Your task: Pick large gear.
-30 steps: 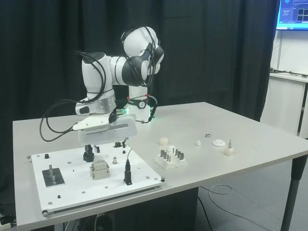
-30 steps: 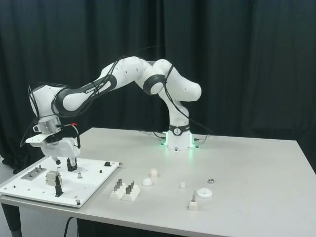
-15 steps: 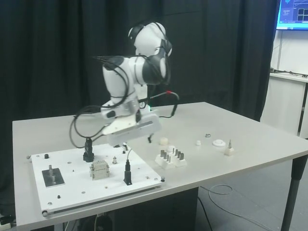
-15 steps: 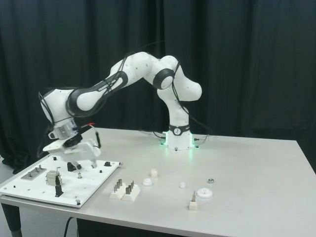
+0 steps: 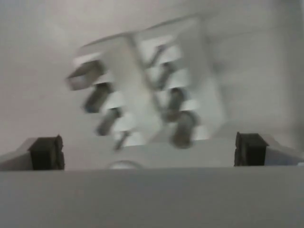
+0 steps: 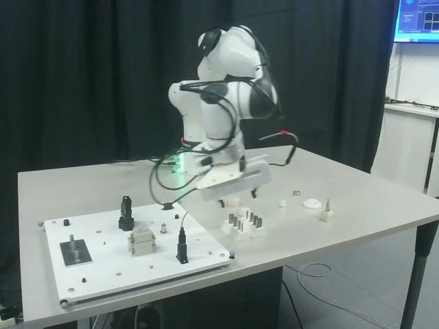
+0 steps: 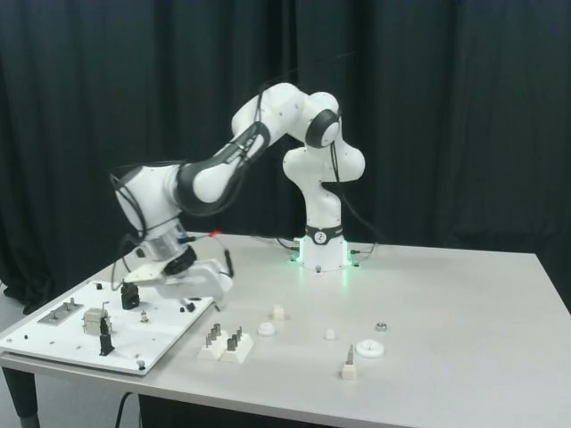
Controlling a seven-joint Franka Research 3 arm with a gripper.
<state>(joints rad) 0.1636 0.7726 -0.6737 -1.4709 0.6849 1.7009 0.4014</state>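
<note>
Your arm had swung off the white board (image 6: 137, 253), where it hung a second earlier. It had carried the pincer (image 5: 147, 152) across the board's near edge toward the open grey table (image 6: 370, 199). That put it partway to the goal, I judged, with the pick itself not yet begun.

Beneath the pincer stood the white rack of metal pins (image 6: 243, 226), just under and a little ahead of the fingertips. Past the rack, and well apart from the pincer, lay the flat white disc I took for the large gear (image 6: 312, 203). It was untouched, with a small peg block (image 6: 326, 214) just beside it. You still had that stretch of table to cross before lowering.

The wrist view gave you what the room cameras could not. The two black fingertips (image 5: 45, 153) were spread wide with nothing between them, and the pin rack filled the space below. It did not show the gear at all. Only the two room views placed the gear, and the second showed it lying near the table's front edge (image 7: 369, 349).
</note>
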